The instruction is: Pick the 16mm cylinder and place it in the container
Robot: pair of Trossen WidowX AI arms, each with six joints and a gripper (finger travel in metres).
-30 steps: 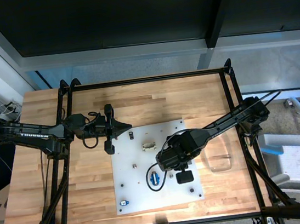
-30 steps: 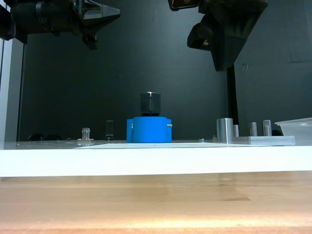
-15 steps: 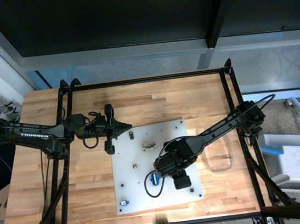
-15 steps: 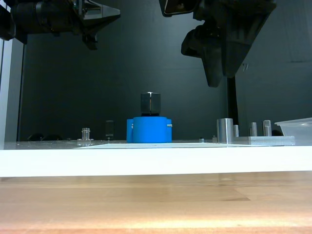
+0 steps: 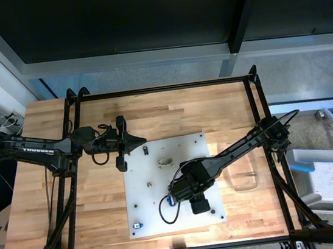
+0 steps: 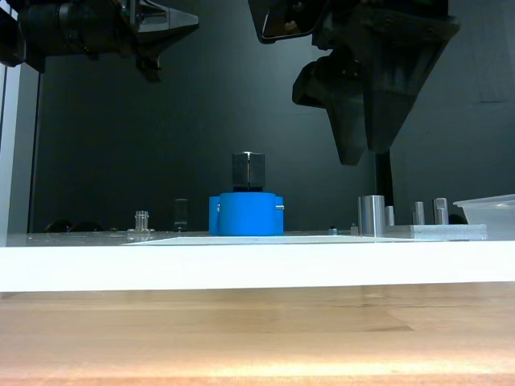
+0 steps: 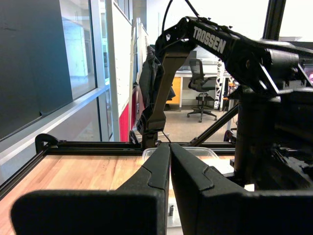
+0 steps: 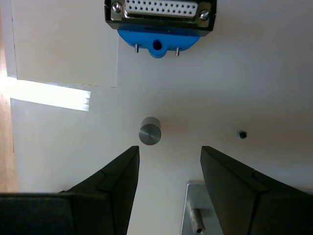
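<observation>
Though it hangs right over the peg, the right gripper has nothing in it. It points straight down above the near half of the white board, fingers spread wide. The 16mm cylinder stands upright on the board below, just ahead of the fingertips and nearer one finger than the other, no contact. From table level there's clear air between the gripper tip and the peg top. The blue-and-black part sits on the board to the cylinder's left, and the grey block with small pegs is on its right. The container is on the bench beside the board's right edge, with the right arm crossing above it. Further back, the left gripper hovers high by the board's far-left corner, fingers pressed together, gripping nothing.
</observation>
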